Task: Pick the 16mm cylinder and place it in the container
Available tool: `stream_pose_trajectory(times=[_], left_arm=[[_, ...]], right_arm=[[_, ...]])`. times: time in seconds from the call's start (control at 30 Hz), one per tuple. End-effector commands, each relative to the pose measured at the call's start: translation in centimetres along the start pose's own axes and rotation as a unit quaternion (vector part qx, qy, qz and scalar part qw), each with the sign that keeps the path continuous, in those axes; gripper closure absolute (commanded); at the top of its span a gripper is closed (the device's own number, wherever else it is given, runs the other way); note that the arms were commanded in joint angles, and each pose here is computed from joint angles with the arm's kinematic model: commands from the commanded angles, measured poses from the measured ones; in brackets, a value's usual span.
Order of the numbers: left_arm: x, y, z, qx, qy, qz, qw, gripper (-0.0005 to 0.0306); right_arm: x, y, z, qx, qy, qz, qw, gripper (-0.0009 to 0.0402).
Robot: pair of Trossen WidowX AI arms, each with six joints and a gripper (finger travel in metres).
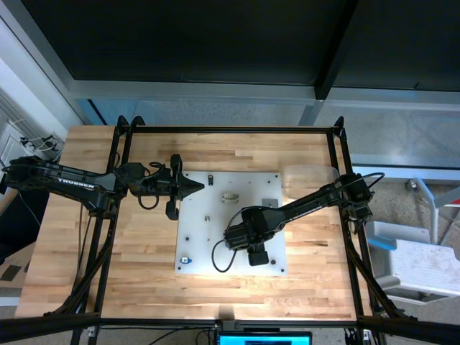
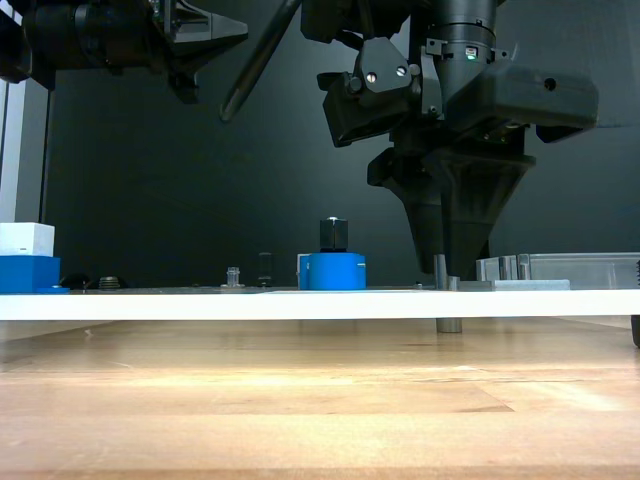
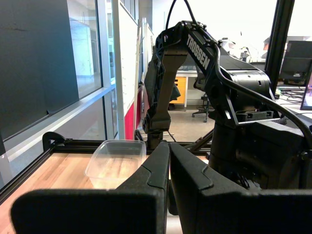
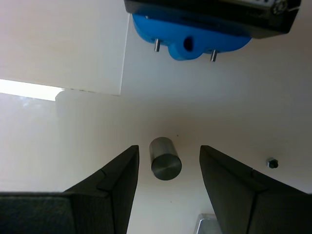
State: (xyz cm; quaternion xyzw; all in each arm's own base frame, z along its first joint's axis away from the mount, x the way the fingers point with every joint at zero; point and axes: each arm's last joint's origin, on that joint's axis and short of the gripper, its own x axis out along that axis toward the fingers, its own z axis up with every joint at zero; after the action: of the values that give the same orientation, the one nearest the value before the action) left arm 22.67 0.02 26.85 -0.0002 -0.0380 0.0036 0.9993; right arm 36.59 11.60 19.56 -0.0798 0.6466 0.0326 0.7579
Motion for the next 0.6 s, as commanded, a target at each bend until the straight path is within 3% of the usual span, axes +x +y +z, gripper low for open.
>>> stream_pose_trajectory(times=[0.03, 0.37, 0.6], left_arm=[[0.01, 0.0, 0.01, 0.0, 0.0, 0.0, 1.0, 0.03], [0.01, 0.01, 0.01, 0.0, 0.0, 0.0, 1.0, 0.03], [0.01, 0.0, 0.01, 0.0, 0.0, 0.0, 1.0, 0.03]], right_arm=[[0.26, -0.01, -0.12, 0.0, 0.002, -0.001, 1.0, 0.0222], [0.28, -0.06, -0.08, 0.001, -0.002, 0.0, 1.0, 0.0223], [0.31, -0.1, -0.11, -0.002, 0.0, 0.003, 1.0, 0.0254]])
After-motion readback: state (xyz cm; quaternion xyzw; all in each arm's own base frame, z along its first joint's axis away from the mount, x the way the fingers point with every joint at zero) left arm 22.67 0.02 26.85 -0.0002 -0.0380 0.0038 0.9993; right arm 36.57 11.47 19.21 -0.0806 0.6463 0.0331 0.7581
